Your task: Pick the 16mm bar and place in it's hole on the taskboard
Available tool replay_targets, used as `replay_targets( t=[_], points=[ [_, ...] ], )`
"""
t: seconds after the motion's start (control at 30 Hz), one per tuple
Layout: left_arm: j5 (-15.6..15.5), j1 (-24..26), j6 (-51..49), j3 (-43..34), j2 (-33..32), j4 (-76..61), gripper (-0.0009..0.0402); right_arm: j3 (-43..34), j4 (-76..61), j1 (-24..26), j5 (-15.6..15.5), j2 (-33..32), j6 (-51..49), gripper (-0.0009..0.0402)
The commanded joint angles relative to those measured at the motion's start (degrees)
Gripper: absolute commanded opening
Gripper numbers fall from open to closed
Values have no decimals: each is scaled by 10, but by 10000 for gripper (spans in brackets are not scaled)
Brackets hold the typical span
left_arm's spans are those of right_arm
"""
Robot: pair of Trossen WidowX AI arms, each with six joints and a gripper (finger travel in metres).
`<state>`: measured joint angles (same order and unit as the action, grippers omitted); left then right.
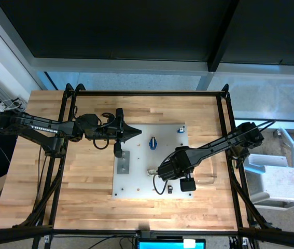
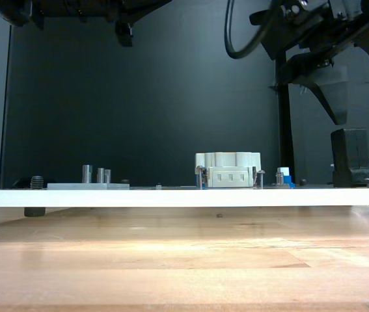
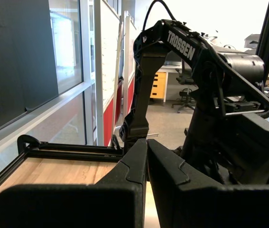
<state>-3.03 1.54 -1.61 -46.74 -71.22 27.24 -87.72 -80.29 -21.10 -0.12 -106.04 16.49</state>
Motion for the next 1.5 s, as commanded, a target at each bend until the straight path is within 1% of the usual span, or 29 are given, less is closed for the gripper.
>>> replay_targets(
  t=[0.03,0.3,0.5,0.57,0.77,0.97,1.1,1.33,1.4,1.5],
  points=[
    [0,0,0,0,0,0,0,-6,-5,-1,0,-6,2,305],
    [0,0,0,0,0,0,0,-5,-4,-4,0,-6,11,290],
    [0,0,0,0,0,0,0,-5,10,-8,1,-4,13,290],
    [0,0,0,0,0,0,0,2,37,-9,11,6,22,291],
    [0,0,0,0,0,0,0,74,137,-12,52,63,76,291],
    [0,0,0,0,0,0,0,167,223,-17,58,132,118,291],
    [0,0,0,0,0,0,0,207,233,-19,79,146,143,291],
    [0,0,0,0,0,0,0,236,272,-34,74,144,148,291],
    [0,0,0,0,0,0,0,241,271,-35,64,144,153,291],
    [0,0,0,0,0,0,0,249,277,-37,61,144,163,291]
  ],
)
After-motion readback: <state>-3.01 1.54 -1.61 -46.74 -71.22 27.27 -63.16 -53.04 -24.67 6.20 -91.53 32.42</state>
